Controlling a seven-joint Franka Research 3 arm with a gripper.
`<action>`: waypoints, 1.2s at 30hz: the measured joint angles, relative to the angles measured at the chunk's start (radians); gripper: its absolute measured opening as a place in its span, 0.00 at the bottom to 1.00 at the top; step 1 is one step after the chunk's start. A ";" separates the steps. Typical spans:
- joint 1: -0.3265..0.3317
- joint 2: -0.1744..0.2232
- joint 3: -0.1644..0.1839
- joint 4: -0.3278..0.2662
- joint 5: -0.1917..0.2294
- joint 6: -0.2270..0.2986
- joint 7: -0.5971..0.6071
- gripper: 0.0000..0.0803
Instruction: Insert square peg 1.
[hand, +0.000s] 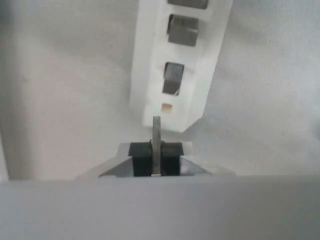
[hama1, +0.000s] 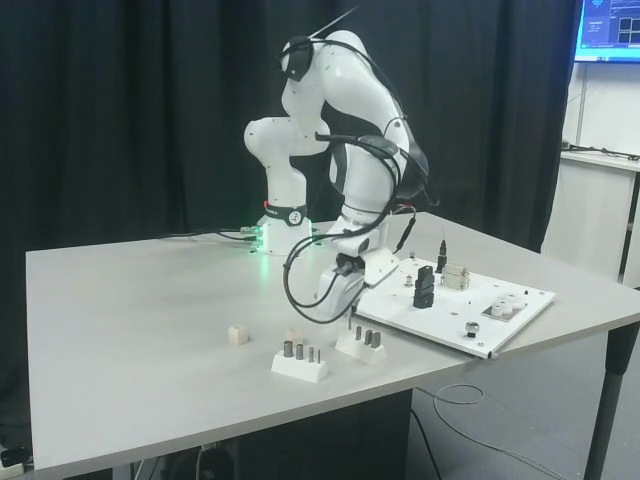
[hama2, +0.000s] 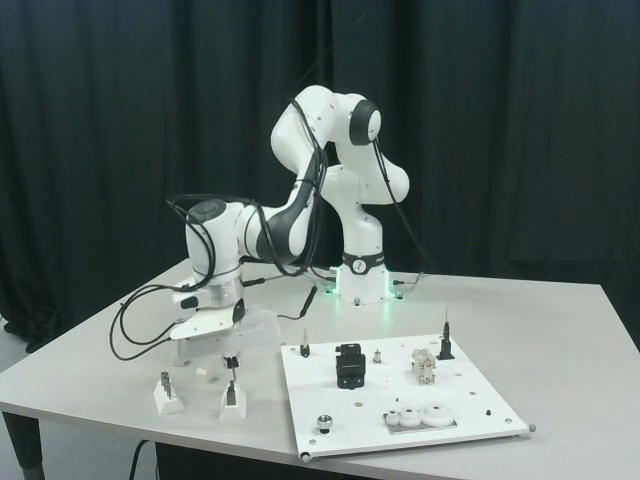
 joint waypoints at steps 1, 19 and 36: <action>0.001 -0.006 0.000 -0.003 0.000 -0.003 0.000 0.04; 0.010 -0.053 -0.006 -0.034 -0.007 -0.002 0.009 0.04; 0.028 -0.061 -0.003 -0.038 0.005 0.005 0.147 0.04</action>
